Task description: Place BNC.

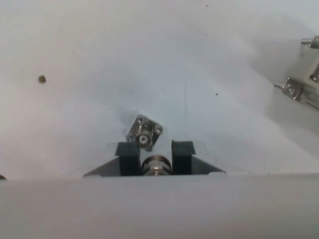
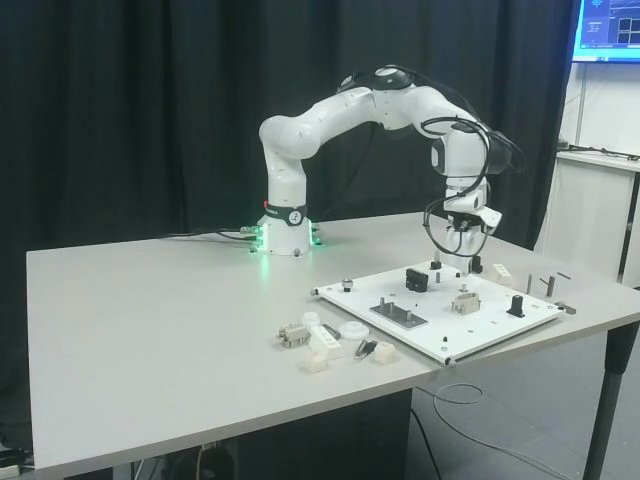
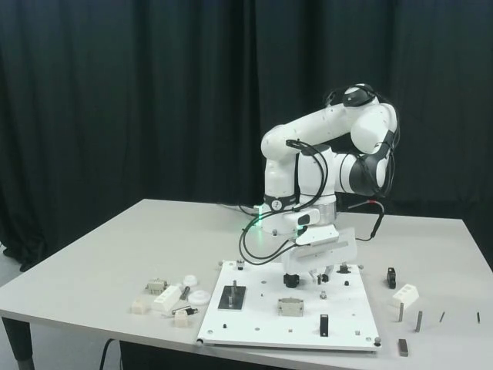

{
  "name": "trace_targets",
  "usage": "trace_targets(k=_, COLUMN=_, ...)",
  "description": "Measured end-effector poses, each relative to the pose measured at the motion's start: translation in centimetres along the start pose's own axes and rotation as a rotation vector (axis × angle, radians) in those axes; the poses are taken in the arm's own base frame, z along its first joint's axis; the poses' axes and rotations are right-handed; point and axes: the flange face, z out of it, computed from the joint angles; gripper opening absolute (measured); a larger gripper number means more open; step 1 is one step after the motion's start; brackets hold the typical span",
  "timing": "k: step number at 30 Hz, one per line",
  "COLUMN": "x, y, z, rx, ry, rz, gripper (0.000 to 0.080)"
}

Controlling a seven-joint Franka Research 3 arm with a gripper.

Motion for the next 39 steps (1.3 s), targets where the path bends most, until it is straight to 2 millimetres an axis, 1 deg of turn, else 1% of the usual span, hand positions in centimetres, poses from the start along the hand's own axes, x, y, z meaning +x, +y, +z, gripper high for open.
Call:
trace_targets(k=5, x=0.1, y=0.2, z=0.0, rx=-0.002, ry=0.004, rz=0.005, gripper=0.013)
trace_targets(k=9, x=0.3, y=1.1, z=-0.2, rx=-0.01, ry=0.019, rz=0.019, gripper=0.013)
trace_targets(k=12, x=0.5, y=2.1, z=-0.4, rx=-0.021, ry=0.032, rz=0.037, gripper=0.013)
trace_targets(k=16, x=0.7, y=4.0, z=-0.8, rx=-0.043, ry=0.047, rz=0.067, gripper=0.013)
trace_targets(k=22, x=0.8, y=7.4, z=-1.2, rx=-0.08, ry=0.061, rz=0.114, gripper=0.013)
trace_targets(k=30, x=0.8, y=13.2, z=-1.5, rx=-0.117, ry=0.071, rz=0.134, gripper=0.013)
trace_targets(k=39, x=0.7, y=19.4, z=-1.5, rx=-0.112, ry=0.07, rz=0.173, gripper=0.013)
